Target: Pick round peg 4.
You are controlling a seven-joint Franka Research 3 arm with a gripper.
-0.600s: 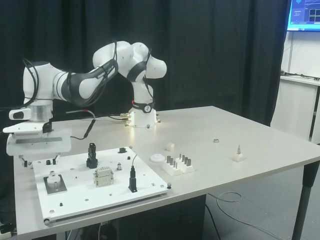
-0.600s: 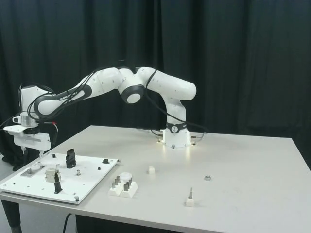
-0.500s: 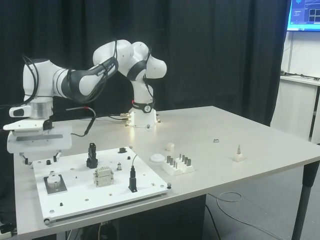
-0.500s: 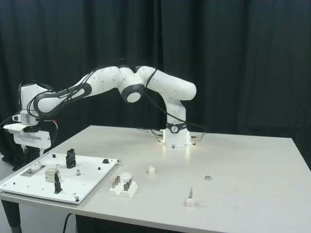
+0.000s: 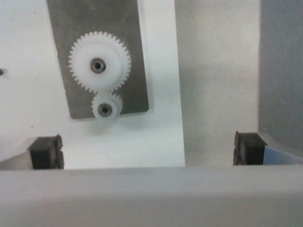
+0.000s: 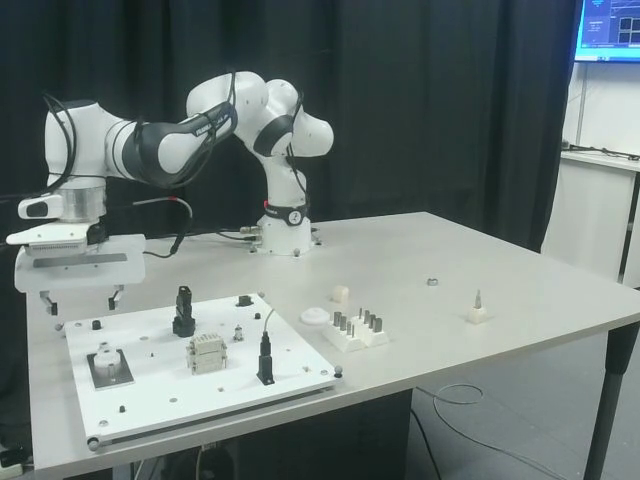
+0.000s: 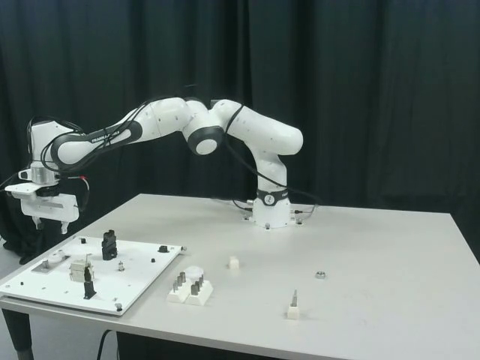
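Several grey pegs stand upright in a white holder [image 6: 357, 328] [image 7: 190, 289] near the table's middle; I cannot tell which one is round peg 4. My gripper [image 6: 82, 300] [image 7: 51, 223] hangs far from them, above the back left corner of the white board [image 6: 300, 365] [image 7: 142, 281]. It is open wide with nothing between its black fingertips [image 5: 46, 152]. The wrist view, where the gripper [image 5: 147, 150] looks straight down, shows a large white gear [image 5: 99, 62] meshed with a small gear [image 5: 106, 107] on a grey plate [image 5: 66, 19]. No peg appears in that view.
The board carries black connectors [image 6: 183, 312] [image 6: 266, 360] and a grey block [image 6: 205, 353]. A white disc [image 6: 315, 317] and a small white block [image 6: 340, 294] lie near the peg holder. Farther right are a nut [image 6: 433, 281] and a pin on a white stand [image 6: 477, 310].
The gripper has risen off the board's back left corner and now hangs higher above it. Nothing on the table has moved.
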